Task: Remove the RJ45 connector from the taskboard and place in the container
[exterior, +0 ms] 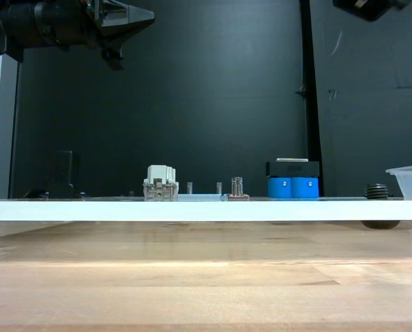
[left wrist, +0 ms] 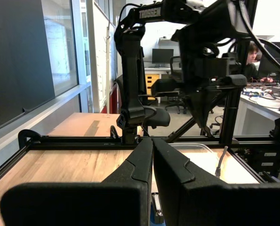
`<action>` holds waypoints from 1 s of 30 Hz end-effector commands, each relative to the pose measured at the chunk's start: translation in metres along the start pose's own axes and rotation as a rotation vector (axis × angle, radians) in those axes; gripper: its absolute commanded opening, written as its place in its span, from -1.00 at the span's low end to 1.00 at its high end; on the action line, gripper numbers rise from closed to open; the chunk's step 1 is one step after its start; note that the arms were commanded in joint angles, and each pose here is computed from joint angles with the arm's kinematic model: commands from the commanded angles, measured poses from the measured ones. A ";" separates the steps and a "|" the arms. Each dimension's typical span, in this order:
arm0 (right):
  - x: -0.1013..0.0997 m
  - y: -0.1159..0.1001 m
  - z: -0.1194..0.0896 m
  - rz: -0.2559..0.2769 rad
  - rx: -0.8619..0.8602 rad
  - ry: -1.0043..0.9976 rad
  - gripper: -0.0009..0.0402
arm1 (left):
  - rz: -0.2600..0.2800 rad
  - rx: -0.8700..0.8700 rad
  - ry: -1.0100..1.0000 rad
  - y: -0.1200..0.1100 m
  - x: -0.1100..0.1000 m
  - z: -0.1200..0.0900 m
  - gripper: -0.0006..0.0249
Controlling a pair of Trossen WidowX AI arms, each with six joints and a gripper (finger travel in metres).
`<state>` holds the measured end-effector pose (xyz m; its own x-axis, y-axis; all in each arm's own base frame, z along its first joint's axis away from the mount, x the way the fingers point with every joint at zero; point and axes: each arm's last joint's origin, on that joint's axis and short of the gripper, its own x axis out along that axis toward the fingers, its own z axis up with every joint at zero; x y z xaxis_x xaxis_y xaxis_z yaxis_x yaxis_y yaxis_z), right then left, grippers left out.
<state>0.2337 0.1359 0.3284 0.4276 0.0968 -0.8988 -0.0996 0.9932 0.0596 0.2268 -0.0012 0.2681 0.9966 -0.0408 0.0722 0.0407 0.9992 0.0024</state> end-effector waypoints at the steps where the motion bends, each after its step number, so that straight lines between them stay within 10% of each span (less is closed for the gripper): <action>1: -0.001 0.009 0.004 -0.002 0.020 0.033 -0.96 | 0.000 0.000 -0.001 0.000 0.000 0.000 -0.95; 30: 0.040 0.050 0.005 -0.057 0.162 0.173 -0.96 | 0.000 0.000 0.000 0.000 0.000 0.000 -0.95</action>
<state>0.2506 0.1897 0.2994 0.2686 0.0468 -0.9621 0.0676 0.9954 0.0673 0.2268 -0.0012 0.2681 0.9965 -0.0408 0.0725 0.0407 0.9992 0.0024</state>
